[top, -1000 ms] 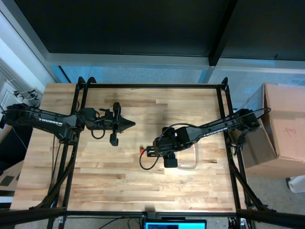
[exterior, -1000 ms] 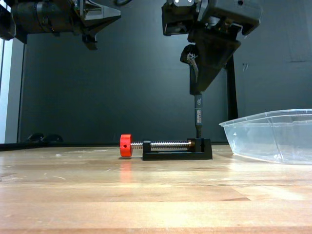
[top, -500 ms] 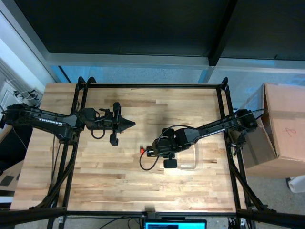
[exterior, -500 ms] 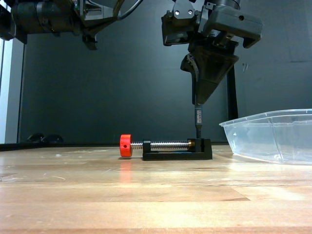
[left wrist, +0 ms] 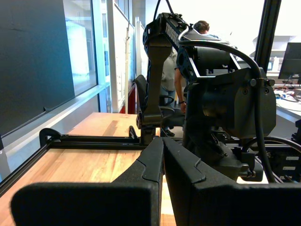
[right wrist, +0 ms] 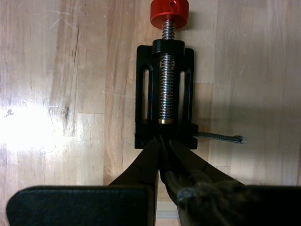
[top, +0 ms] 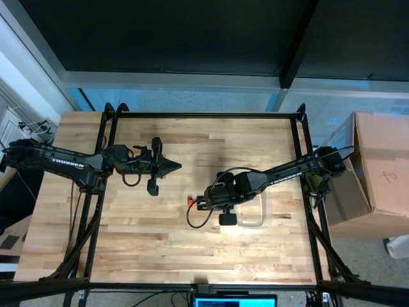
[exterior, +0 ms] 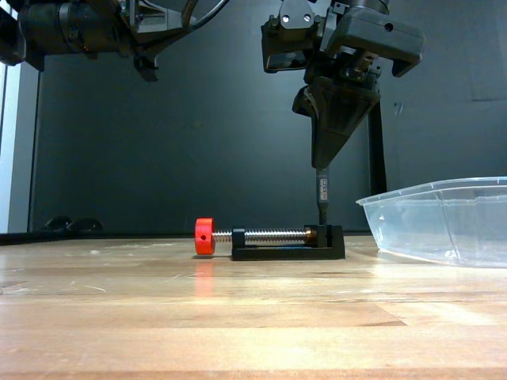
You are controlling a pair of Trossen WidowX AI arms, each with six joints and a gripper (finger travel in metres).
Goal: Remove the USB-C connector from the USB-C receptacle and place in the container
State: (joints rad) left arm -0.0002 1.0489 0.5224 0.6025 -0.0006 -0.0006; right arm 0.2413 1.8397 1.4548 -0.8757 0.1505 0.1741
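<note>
Our right gripper was clamped on the USB-C connector, upright in the USB-C receptacle. Our left gripper, fingers together, hovered at ten o'clock. We judged a slanted pull might lift the vise.

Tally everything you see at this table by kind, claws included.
Claws: 2 (left claw shut, raised at the left; right claw shut on the USB-C connector)
USB-C connector: 1, upright in its seat
Vise with red knob: 1
Clear container: 1
Total: 5
</note>
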